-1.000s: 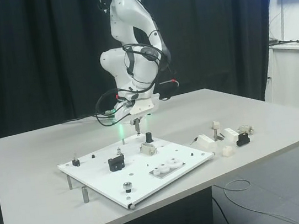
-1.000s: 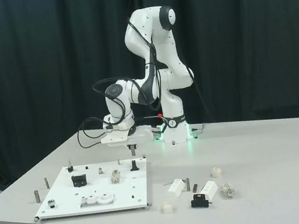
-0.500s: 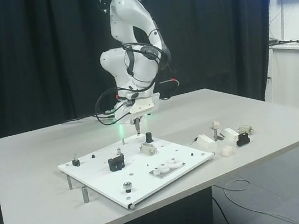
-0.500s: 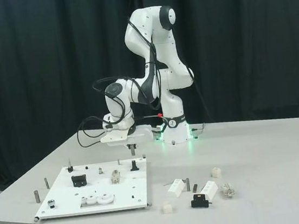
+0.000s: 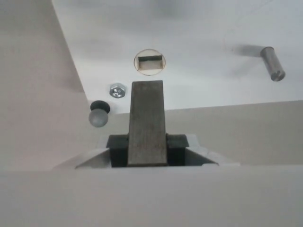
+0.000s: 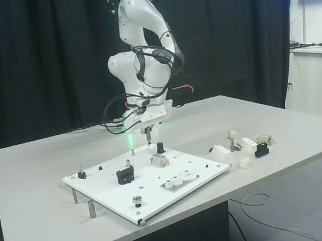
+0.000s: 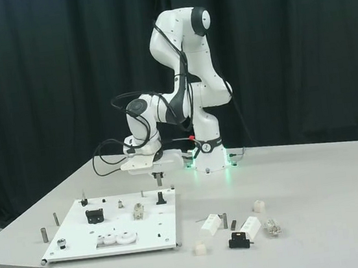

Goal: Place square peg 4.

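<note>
My gripper point(image 5: 147, 144) is shut on the grey square peg point(image 5: 147, 122), which points straight down between the fingers. In the wrist view the peg's tip sits just short of a square hole point(image 5: 150, 62) in the white board point(image 5: 199, 38), over the board's edge. In the room views the gripper point(image 6: 147, 131) point(image 7: 158, 176) hangs a little above the far edge of the white board point(image 6: 108, 191) point(image 7: 170, 223), and the peg point(image 6: 148, 136) point(image 7: 159, 181) is clear of the surface.
A nut point(image 5: 117, 91), a rounded foot point(image 5: 99, 115) and a grey pin point(image 5: 273, 69) lie near the hole. On the board stand a black bracket point(image 6: 160, 147), a black block point(image 6: 125, 174) and white gears point(image 6: 178, 181). Loose parts point(image 6: 242, 145) point(image 7: 239, 226) lie beside the board.
The gripper with the peg has risen slightly above the board's far edge. Nothing else has moved.
</note>
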Robot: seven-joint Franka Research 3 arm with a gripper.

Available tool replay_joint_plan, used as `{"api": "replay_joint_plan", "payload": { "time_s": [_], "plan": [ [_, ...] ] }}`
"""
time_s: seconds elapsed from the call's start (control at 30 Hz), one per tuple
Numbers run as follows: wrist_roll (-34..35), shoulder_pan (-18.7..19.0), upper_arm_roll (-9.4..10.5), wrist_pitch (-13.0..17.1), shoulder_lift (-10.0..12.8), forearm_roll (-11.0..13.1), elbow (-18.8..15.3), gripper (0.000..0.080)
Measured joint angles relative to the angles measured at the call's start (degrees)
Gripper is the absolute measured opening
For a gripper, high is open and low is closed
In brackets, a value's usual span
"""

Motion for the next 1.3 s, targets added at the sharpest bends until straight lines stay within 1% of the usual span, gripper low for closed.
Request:
{"api": "replay_joint_plan", "payload": {
  "time_s": [0.2,0.43,0.6,0.7,0.87,1.03,1.3],
  "plan": [
    [0.4,1.4,0.08,0.1,-0.1,0.6,0.1,0.0156],
    [1.9,4.7,0.45,0.3,-0.2,3.5,0.8,0.0156],
    [4.1,7.5,1.11,0.4,-0.2,5.6,1.5,0.0155],
    [5.9,9.2,1.54,0.4,-0.2,6.3,1.7,0.0155],
    [8.8,11.5,2.66,0.5,0.1,6.6,2.1,0.0155],
    [10.5,13.2,4.09,1.1,1.0,6.6,2.7,0.0155],
    [12.1,13.8,6.89,2.0,4.0,6.6,4.8,0.0155]
  ]
}}
